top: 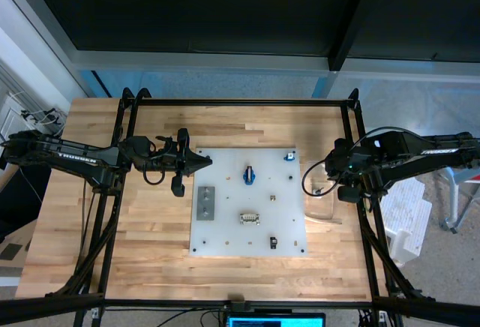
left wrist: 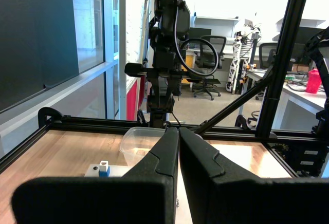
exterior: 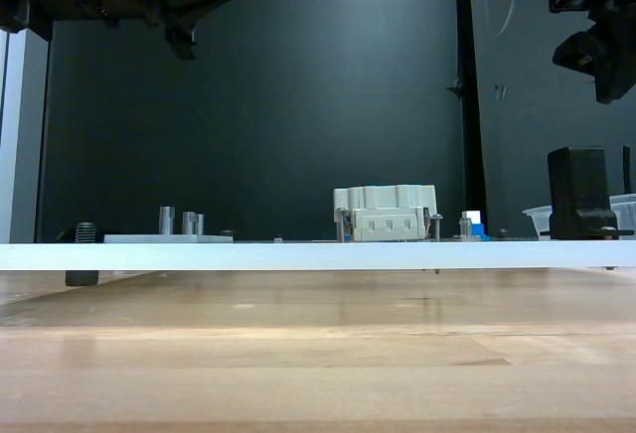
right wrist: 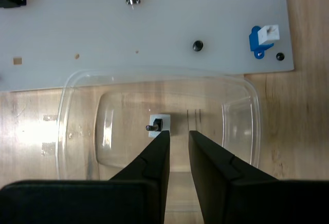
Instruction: Pick the USB connector and install on taskboard
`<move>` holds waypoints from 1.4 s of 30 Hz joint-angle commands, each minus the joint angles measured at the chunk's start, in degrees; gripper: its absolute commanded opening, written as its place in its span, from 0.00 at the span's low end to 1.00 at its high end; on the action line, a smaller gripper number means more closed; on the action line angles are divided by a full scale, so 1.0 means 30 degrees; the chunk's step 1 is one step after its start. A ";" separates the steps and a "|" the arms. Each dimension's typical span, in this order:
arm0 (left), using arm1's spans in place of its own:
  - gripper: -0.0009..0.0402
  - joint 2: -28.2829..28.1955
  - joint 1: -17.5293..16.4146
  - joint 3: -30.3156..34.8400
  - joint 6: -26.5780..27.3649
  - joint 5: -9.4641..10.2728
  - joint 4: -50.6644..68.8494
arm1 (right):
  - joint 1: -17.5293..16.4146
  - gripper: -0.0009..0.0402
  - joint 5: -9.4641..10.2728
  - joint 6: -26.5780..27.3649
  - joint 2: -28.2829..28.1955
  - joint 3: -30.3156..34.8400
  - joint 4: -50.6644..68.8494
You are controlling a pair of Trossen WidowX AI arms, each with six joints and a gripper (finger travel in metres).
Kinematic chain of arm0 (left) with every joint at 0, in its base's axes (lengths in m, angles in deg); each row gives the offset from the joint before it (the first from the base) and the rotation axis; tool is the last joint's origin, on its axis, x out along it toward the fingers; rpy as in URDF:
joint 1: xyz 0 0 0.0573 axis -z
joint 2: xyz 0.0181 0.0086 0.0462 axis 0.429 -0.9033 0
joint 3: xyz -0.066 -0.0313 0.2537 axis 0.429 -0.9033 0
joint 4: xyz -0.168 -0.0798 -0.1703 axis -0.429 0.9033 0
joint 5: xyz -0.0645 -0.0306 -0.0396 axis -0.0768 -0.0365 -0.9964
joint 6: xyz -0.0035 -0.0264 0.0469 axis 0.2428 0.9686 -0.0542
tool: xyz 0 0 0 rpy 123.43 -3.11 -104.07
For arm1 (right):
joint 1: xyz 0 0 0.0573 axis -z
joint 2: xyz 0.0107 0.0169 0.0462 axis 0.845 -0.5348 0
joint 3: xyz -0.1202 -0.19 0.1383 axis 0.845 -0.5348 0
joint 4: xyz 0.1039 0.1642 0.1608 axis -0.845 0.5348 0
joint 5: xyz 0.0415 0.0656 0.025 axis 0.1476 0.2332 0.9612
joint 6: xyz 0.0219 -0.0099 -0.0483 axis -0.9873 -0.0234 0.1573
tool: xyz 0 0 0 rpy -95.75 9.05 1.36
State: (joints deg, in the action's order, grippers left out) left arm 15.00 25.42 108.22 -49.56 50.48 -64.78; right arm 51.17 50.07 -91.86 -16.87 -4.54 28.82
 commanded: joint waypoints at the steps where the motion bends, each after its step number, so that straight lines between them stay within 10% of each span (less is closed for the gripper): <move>1: 0.02 -0.0015 -0.0007 0.0000 -0.0007 0.0000 0.0000 | -0.0372 0.21 -0.0386 -0.0459 -0.0022 -0.0087 0.0204; 6: 0.02 -0.0007 0.0000 0.0000 -0.0007 0.0000 0.0000 | -0.1275 0.32 -0.1443 -0.1508 -0.0291 -0.0087 0.1115; 15: 0.02 -0.0007 -0.0007 0.0000 -0.0007 0.0000 0.0000 | -0.2208 0.48 -0.1443 -0.2856 -0.0685 -0.0364 0.1013; 42: 0.02 -0.0007 0.0000 0.0000 -0.0007 0.0000 0.0000 | -0.2922 0.49 -0.1785 -0.3213 -0.2616 -0.3461 -0.2892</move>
State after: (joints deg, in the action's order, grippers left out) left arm 14.98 25.42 108.19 -49.56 50.50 -64.78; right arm 42.40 44.80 -101.63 -24.37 -14.84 20.21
